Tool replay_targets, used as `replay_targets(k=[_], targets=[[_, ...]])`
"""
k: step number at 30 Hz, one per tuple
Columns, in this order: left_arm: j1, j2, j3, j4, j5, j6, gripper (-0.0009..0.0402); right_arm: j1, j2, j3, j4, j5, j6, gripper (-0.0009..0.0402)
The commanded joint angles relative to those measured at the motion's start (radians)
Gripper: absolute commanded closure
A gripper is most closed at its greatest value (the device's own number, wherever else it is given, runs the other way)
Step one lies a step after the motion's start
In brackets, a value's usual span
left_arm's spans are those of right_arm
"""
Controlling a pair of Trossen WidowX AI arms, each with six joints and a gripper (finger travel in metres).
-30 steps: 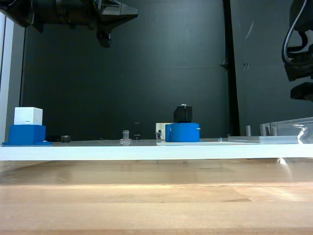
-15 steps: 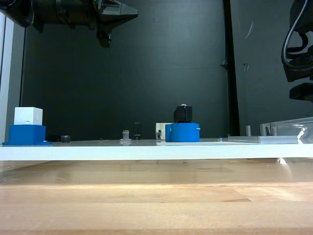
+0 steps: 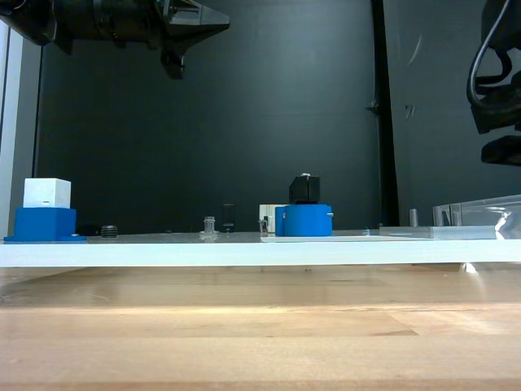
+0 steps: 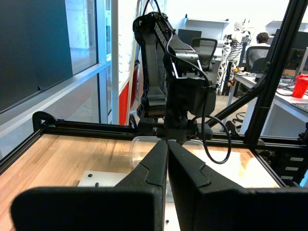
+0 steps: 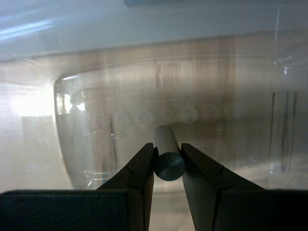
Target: Pick the 16mm cylinder and install on the taskboard
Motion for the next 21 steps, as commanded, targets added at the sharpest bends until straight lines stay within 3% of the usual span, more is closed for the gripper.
replay_targets(k=[1,12,21], targets=[[0.000,0.000,0.000,0.000,0.000,0.000,0.0393,0.000,-0.001,0.042,-0.035,0.000,0.008,0.0388],[0.000,0.000,0.000,0.000,0.000,0.000,0.0393,0.003,0.008,0.188,-0.144,0.001,0.008,0.0393],[0.000,0.000,0.000,0.000,0.000,0.000,0.0393,0.004,0.127,0.300,-0.146,0.002,0.004,0.0393]])
